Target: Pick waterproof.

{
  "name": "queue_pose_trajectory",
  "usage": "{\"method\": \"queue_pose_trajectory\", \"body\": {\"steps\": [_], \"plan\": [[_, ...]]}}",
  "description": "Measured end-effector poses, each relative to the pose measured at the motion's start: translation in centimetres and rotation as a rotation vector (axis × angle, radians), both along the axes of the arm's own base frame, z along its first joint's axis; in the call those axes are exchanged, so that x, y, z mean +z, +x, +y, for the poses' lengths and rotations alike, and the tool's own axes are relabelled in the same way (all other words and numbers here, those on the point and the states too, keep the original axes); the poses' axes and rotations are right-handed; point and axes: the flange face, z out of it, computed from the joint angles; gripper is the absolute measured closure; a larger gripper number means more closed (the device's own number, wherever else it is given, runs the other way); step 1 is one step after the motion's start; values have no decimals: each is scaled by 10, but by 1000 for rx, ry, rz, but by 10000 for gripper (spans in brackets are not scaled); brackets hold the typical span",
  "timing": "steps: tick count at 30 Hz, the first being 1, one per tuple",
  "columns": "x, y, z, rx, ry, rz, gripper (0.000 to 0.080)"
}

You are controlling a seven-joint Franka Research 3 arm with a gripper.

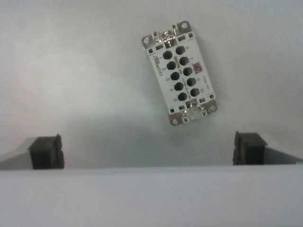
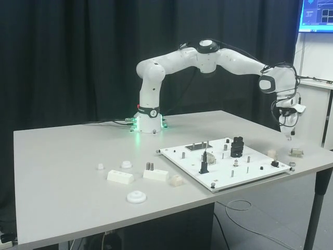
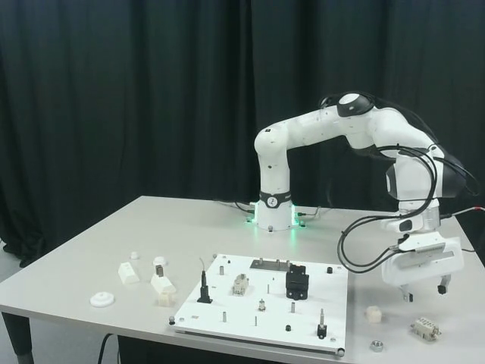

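Approach step: hand [image 1: 147, 151] released, fingers wide, hovering above connector [image 1: 180, 72], which lies flat on grey worktop [image 3: 455, 345], right of white board [image 3: 265, 303]. Next, probably centre over it, line up fingers, drop, clench.

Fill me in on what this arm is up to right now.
The white arm has its gripper hanging open above the waterproof connector, which lies untouched on the grey table beside the white assembly board. Nothing is grasped yet; it looks lined up for a pick.
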Motion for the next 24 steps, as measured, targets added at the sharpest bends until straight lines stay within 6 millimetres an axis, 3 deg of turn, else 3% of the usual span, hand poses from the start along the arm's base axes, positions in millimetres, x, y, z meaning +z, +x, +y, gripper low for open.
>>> {"method": "queue_pose_trajectory", "body": {"steps": [14,24], "plan": [[-5,-2,-7,169,-61,-50,3],[-6,3,-17,193,-82,-57,3]]}}
